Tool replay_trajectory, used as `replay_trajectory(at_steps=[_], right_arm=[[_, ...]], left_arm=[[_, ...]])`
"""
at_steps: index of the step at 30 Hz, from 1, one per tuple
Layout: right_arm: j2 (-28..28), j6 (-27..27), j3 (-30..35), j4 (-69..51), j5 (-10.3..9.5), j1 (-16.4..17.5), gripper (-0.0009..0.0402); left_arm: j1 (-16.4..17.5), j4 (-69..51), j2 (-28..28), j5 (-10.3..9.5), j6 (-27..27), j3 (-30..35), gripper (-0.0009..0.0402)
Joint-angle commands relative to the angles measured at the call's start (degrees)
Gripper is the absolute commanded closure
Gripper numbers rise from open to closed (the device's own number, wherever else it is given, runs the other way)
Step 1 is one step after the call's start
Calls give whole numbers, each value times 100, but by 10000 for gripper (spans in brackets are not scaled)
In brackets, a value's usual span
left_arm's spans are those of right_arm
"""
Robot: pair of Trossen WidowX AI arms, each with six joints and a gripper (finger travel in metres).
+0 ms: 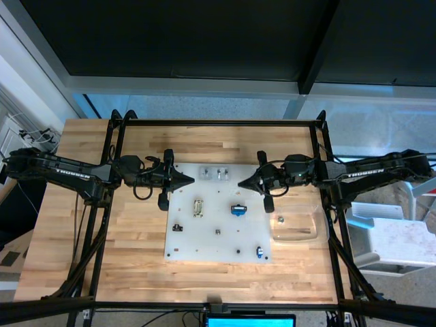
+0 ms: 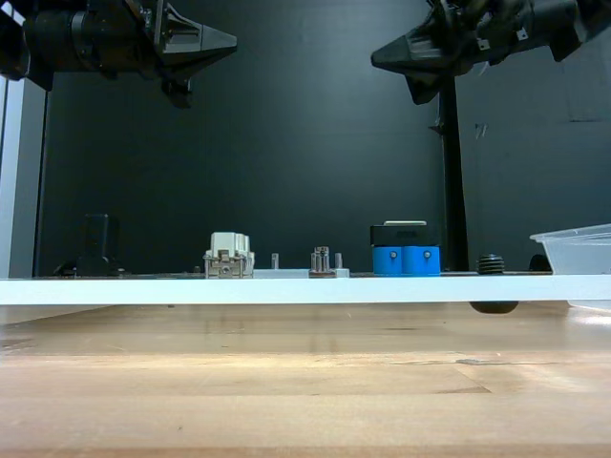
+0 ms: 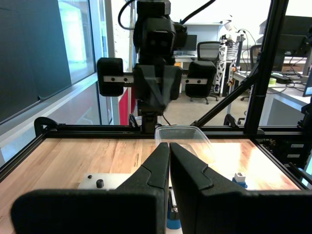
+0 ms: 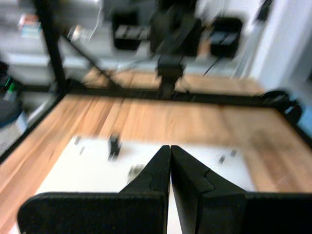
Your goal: Pick the M12 fastener and fasten on the M12 threads
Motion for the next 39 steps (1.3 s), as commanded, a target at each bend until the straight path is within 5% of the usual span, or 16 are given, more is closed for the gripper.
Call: replay_trajectory(at_steps=[1,9,23,33,39], right_arm=[[46,-221,422,-1222,-321,15,393],[50,-949,1338,-3753,-321,33,393],[50,-1871,1862,-6087,-306,109,393],[144,-4011,1856,-7176,-162,498,393],[507,-4688,1856,-7475,-35,809,393]], left_arm=[[0,0,0,2,2,0,393],[0,0,0,2,2,0,393],[0,0,0,2,2,0,393],[0,0,0,2,2,0,393],[0,0,0,2,2,0,393]])
